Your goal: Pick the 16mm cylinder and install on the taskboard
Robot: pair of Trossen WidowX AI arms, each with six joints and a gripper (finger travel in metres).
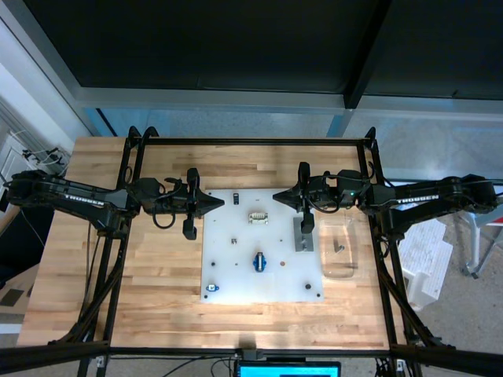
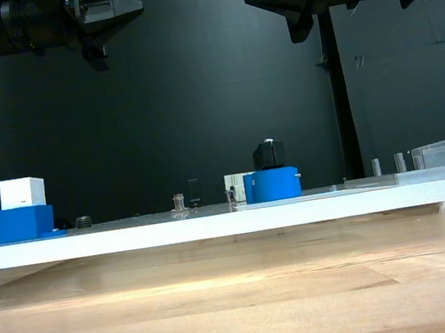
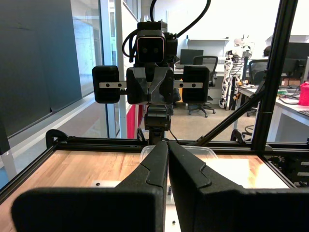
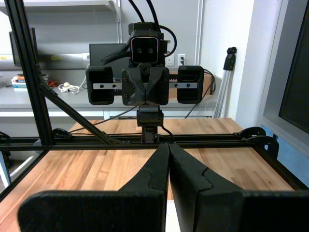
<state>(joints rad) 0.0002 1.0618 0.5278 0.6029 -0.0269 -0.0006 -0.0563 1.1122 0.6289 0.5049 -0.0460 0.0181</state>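
While the taskboard (image 1: pixel 236 267) lay at mid-frame in the high view, the 16mm cylinder (image 1: pixel 339 246) sat in the clear tray (image 1: pixel 350 267) just to its right. Beyond, my left gripper (image 1: pixel 220 202) and right gripper (image 1: pixel 277 196) hung over the board's far edge, tips facing, fingers pressed together, holding nothing.

Both arms hang level, left end effector (image 1: pixel 218 202) and right end effector (image 1: pixel 279 195) closed, tips facing each other.

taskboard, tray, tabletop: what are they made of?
Taskboard: white, matte, likely plastic or a painted plate. Tray: clear plastic, the wood shows through. Table: wood, with grain and plank strips visible. Left hand and right hand, both shut, hover above the board's far part.
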